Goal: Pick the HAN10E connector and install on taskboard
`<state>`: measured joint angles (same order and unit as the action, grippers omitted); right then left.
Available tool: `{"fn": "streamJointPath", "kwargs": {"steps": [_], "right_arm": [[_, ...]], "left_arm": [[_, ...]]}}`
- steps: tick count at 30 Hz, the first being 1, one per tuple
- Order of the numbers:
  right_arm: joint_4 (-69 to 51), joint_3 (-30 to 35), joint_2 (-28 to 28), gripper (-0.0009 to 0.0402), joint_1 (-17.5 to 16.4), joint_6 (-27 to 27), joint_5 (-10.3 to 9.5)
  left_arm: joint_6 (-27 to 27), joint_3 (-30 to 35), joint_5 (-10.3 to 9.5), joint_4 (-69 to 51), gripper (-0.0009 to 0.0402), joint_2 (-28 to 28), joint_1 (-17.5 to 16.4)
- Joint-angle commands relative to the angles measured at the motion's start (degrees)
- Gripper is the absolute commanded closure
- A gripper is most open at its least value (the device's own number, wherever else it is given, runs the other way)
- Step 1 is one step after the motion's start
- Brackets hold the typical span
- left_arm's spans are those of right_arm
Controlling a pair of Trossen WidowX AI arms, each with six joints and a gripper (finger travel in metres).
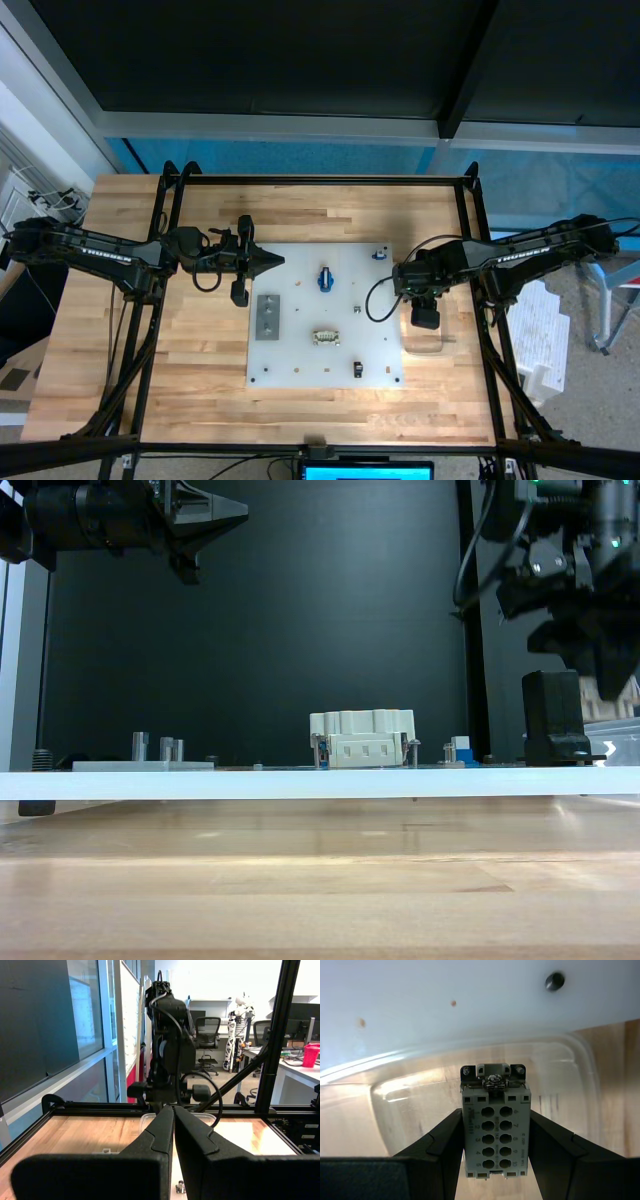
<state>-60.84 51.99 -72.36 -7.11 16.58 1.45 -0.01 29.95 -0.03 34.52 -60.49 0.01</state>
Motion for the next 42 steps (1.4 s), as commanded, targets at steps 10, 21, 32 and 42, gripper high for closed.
{"fn": "streamJointPath", "kwargs": {"steps": [10, 21, 32, 42], "right_arm": [[-4.07, 4.85, -0.09, 0.0384, -0.74, 0.96, 0.0], [-5.27, 15.13, -10.19, 0.0384, -5.73, 3.67, 0.39], [-5.64, 31.26, -25.07, 0.0384, -7.45, 5.09, 0.63], [-6.47, 45.83, -37.35, 0.0384, -8.15, 4.96, 1.53]], "left_arm": [[0.02, 0.0, 0.02, 0.0, 0.0392, 0.0, 0.0], [0.02, 0.0, 0.02, 0.0, 0.0392, 0.0, 0.0], [0.02, 0.0, 0.02, 0.0, 0.0392, 0.0, 0.0], [0.02, 0.0, 0.02, 0.0, 0.0392, 0.0, 0.0]]}}
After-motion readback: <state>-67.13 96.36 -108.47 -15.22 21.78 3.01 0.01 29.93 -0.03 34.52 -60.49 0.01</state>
